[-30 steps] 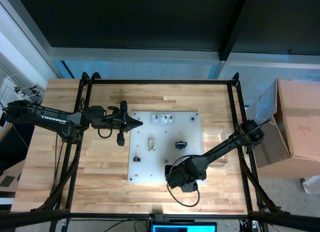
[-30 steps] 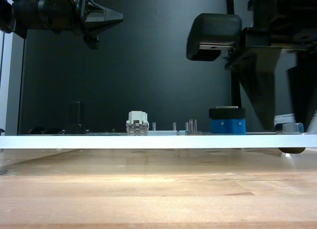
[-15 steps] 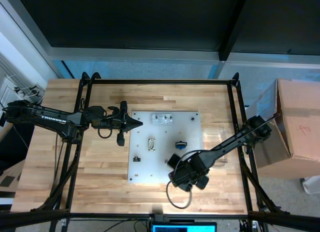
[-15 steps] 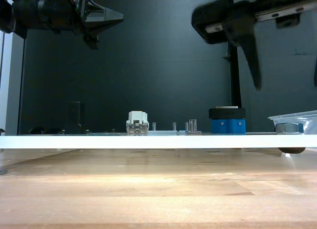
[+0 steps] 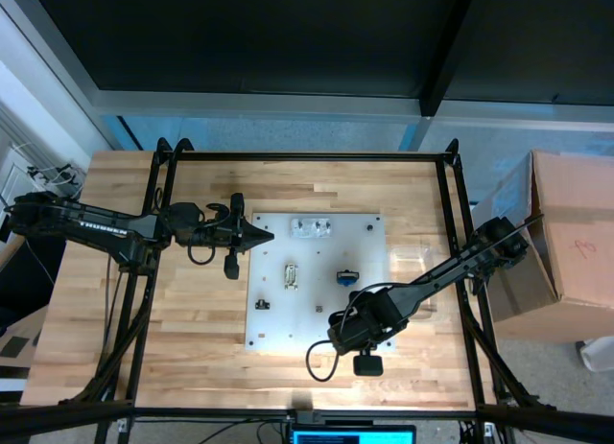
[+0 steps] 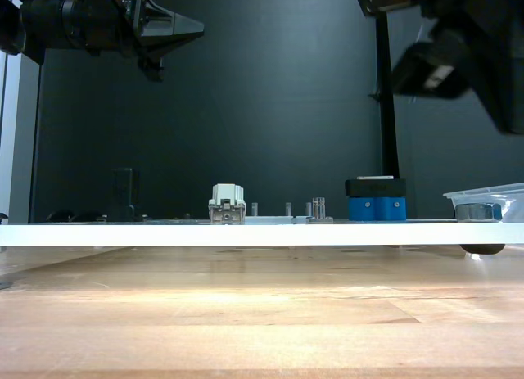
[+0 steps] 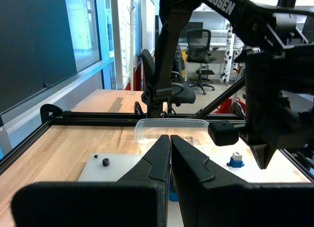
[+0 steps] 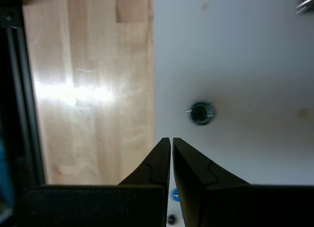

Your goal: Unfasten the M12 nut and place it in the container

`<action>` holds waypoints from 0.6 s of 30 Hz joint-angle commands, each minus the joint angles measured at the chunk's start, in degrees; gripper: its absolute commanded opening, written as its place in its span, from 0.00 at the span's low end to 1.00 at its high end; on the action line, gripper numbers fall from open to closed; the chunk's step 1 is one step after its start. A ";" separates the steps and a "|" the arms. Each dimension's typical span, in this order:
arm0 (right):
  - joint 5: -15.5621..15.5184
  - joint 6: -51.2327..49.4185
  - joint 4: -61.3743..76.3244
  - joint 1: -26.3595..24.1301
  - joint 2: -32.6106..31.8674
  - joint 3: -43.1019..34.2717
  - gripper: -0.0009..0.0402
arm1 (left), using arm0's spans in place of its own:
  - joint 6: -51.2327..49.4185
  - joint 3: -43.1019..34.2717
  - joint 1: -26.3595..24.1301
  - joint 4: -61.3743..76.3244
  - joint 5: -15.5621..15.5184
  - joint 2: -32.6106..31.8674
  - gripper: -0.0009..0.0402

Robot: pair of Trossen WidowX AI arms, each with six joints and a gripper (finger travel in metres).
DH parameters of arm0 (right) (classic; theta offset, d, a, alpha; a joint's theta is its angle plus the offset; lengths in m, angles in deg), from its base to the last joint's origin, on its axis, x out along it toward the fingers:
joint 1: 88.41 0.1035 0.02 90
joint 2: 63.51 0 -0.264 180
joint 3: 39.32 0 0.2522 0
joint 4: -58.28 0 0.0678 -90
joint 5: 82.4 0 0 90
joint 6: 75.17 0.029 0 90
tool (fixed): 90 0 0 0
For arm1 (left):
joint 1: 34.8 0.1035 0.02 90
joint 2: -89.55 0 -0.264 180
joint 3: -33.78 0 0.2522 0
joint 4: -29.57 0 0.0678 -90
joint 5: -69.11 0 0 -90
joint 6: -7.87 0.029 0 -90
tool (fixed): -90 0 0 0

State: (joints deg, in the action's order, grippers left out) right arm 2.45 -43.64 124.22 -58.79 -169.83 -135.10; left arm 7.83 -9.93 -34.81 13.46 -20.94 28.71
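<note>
Misalignment: right gripper (image 8: pixel 171 141), closed empty, hangs above and beside the nut (image 6: pixel 479 211) on its stud and could descend past it; left gripper (image 7: pixel 170 138), closed, hovers well apart

In the high view my right arm (image 5: pixel 422 289) hides the M12 nut (image 6: pixel 479 211) and its stud. The low view blurs my right gripper (image 8: pixel 171 140) and crops it. My left gripper (image 6: pixel 192 24) has its arm cut at the left edge there.

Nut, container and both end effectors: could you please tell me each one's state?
M12 nut: on its stud, not held.
Container: beside the board, no nut inside.
Left end effector: shut, empty, high at the board's left.
Right end effector: shut, empty, raised near the nut.
</note>
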 commanded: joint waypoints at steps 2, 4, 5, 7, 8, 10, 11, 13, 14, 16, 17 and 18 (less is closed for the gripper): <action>-0.44 1.64 -2.67 0.02 -0.04 2.58 0.02 | 0.00 0.00 0.02 0.00 0.00 -0.02 0.02; -0.20 2.69 -4.83 0.02 -0.04 4.04 0.02 | 0.00 0.00 0.00 0.00 0.00 -0.02 0.02; -0.22 2.80 -6.01 0.00 -0.04 4.76 0.02 | 0.00 0.00 0.00 0.00 0.00 -0.02 0.02; 0.15 3.04 -7.65 0.04 -0.04 5.84 0.02 | 0.00 0.00 0.00 0.02 0.00 -0.02 0.02; 0.31 3.28 -8.26 0.02 -0.13 6.16 0.02 | 0.00 0.00 0.00 0.02 0.00 -0.02 0.02; 0.68 3.85 -8.52 0.02 -0.20 6.60 0.02 | 0.00 0.00 0.02 0.00 0.00 -0.02 0.02; 0.61 4.07 -8.68 0.02 -0.20 6.84 0.02 | 0.00 0.00 0.00 0.00 -0.02 -0.02 0.02; 0.59 4.07 -9.44 0.02 -0.20 7.41 0.02 | 0.00 0.00 0.02 0.02 0.00 -0.02 0.02; 0.61 4.09 -9.73 0.02 -0.20 7.58 0.02 | 0.00 0.00 0.02 0.02 -0.02 -0.02 0.02; 0.66 4.09 -9.86 0.02 -0.20 7.80 0.02 | 0.00 0.00 0.00 0.00 -0.02 -0.02 0.02; 0.72 4.07 -9.90 0.00 -0.20 7.93 0.02 | 0.00 0.00 0.02 0.02 0.00 -0.02 0.02; 1.09 4.07 -9.92 0.00 -0.20 8.02 0.02 | 0.00 0.00 0.00 0.00 0.00 -0.02 0.02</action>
State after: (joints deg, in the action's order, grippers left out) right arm 3.15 -39.48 114.32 -58.79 -169.92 -127.20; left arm 7.83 -9.93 -34.81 13.46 -20.96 28.69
